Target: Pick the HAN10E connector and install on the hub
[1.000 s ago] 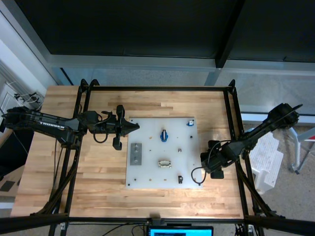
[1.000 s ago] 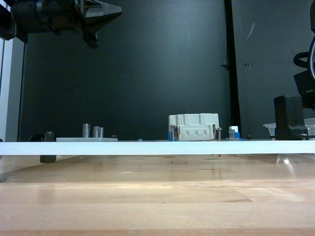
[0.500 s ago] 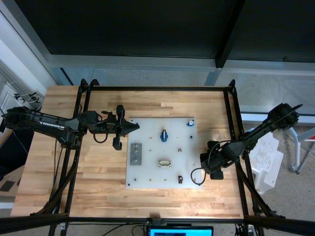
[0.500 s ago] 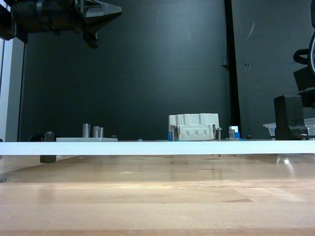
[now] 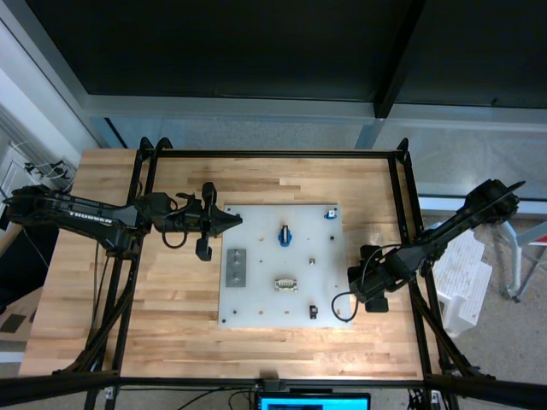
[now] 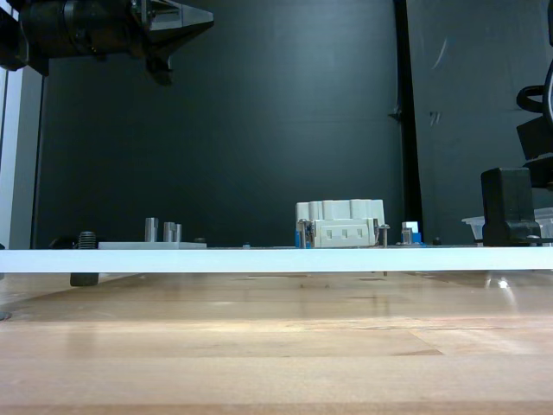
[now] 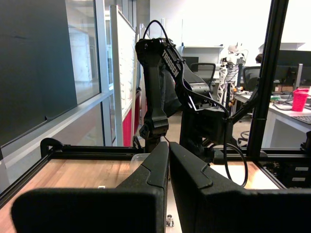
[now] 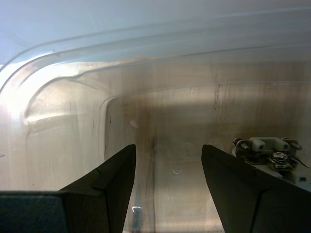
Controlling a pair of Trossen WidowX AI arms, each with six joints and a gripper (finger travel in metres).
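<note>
The hub is a beige-grey housing fixed near the middle of the white board; the low view shows the hub standing on the board. My right gripper hangs low just off the board's right edge. In its wrist view the right gripper is open over a clear plastic tray, and a small light-grey HAN10E connector lies beside one finger, outside the gap. My left gripper is held high by the board's far left corner, and its wrist view shows the left gripper shut and empty.
On the board stand a grey metal block, a blue upright piece and a small black piece. Black frame rails run along the table's sides. A white tray sits beyond the right rail.
</note>
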